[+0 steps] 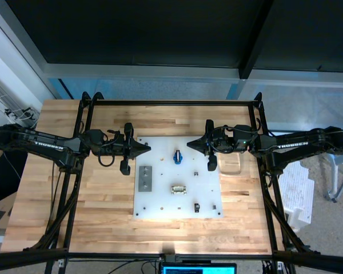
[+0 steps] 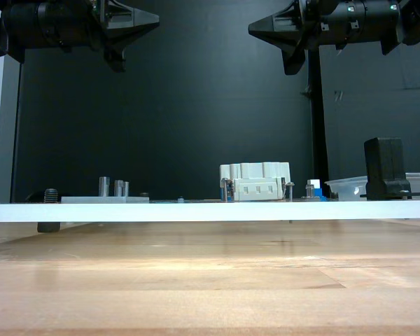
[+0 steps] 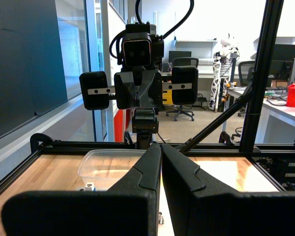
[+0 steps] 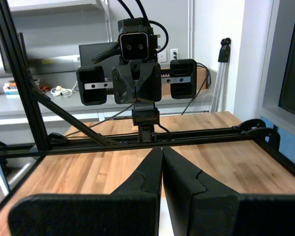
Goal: Pick the 16mm bar and install on taskboard
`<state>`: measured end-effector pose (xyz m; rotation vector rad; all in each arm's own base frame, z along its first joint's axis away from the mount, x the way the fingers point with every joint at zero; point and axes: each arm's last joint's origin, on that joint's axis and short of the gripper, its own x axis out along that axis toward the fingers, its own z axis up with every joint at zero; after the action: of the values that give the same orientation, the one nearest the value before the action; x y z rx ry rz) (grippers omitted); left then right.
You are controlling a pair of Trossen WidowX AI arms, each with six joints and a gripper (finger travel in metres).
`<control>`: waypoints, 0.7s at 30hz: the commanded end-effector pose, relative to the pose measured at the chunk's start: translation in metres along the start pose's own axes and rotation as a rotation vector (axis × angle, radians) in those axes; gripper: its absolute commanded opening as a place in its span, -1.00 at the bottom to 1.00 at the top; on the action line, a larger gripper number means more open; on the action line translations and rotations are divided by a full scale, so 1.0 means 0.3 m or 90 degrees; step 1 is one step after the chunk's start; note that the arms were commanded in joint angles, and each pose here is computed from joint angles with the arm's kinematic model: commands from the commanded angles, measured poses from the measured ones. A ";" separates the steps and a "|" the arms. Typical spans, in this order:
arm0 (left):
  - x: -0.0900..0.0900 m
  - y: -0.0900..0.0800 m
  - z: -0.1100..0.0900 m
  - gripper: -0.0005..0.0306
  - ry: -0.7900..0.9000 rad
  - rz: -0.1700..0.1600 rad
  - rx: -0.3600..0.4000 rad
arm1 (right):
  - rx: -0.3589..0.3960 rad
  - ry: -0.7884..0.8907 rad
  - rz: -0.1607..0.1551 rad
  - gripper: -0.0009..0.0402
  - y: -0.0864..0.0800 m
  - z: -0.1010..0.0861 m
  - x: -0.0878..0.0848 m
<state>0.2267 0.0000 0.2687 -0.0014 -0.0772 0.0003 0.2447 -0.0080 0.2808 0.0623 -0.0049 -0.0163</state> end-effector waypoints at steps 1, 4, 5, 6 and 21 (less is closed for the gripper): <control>0.000 0.000 0.000 -0.97 0.000 0.000 0.000 | -0.012 -0.005 0.001 -0.96 0.001 0.003 0.000; 0.000 0.000 0.000 -0.97 0.000 0.000 0.000 | -0.015 -0.012 0.001 -0.96 0.001 0.006 0.000; 0.000 0.000 0.000 -0.97 0.000 0.000 0.000 | -0.017 -0.013 0.001 -0.96 0.001 0.007 0.000; 0.000 0.000 0.000 -0.97 0.000 0.000 0.000 | -0.017 -0.014 0.002 -0.96 0.002 0.007 0.000; 0.000 0.000 0.000 -0.97 0.000 0.000 0.000 | -0.015 -0.013 0.002 -0.96 0.002 0.006 0.000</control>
<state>0.2267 0.0000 0.2687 -0.0014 -0.0772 0.0003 0.2447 -0.0075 0.2831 0.0373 -0.0272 -0.0140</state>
